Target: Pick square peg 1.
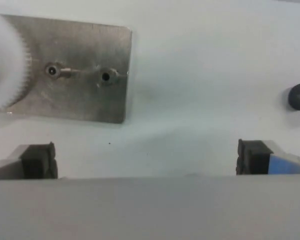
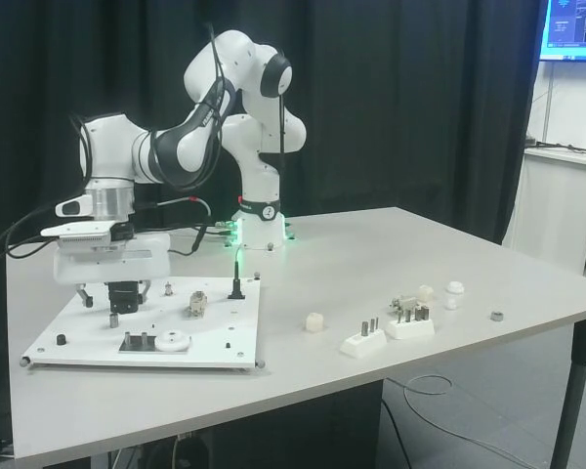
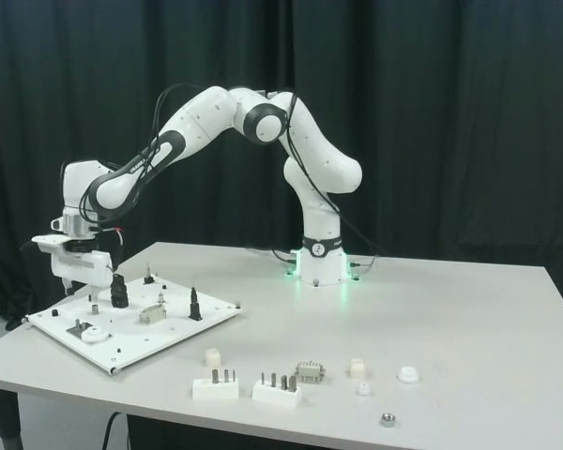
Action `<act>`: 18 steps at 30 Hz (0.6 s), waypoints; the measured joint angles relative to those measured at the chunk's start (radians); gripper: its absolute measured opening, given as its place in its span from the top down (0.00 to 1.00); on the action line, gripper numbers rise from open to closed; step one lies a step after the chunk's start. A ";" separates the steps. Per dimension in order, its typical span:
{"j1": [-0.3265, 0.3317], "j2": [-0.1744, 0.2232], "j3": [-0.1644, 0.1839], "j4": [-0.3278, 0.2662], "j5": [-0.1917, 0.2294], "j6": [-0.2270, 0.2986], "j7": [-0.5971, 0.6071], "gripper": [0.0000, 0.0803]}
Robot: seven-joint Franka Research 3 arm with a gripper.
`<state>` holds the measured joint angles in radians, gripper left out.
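White robot arm (image 3: 216, 117) leans over a flat white board (image 2: 215, 332) on the grey table (image 2: 391, 264). Its gripper (image 1: 147, 157) hangs wide apart and holds nothing. Below sits a grey metal plate (image 1: 85, 75) with a white toothed wheel (image 1: 5, 62), half cut off. I cannot tell which small peg is square peg 1.

This is a lab: a white robot arm (image 3: 253, 122) on a grey table (image 3: 450, 319), black curtains (image 3: 450, 122) behind, small parts laid out.

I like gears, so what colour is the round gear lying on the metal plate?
The gear is white, on a grey metal plate. The wrist view shows it best.
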<state>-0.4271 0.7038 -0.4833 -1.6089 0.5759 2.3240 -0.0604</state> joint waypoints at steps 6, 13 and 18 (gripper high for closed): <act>0.005 -0.004 -0.008 0.000 -0.004 -0.001 0.000 0.00; 0.011 -0.006 -0.012 0.000 -0.007 -0.002 0.000 0.00; 0.015 -0.007 -0.015 0.001 -0.008 -0.002 0.000 0.00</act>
<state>-0.4117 0.6972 -0.4981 -1.6079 0.5674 2.3223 -0.0604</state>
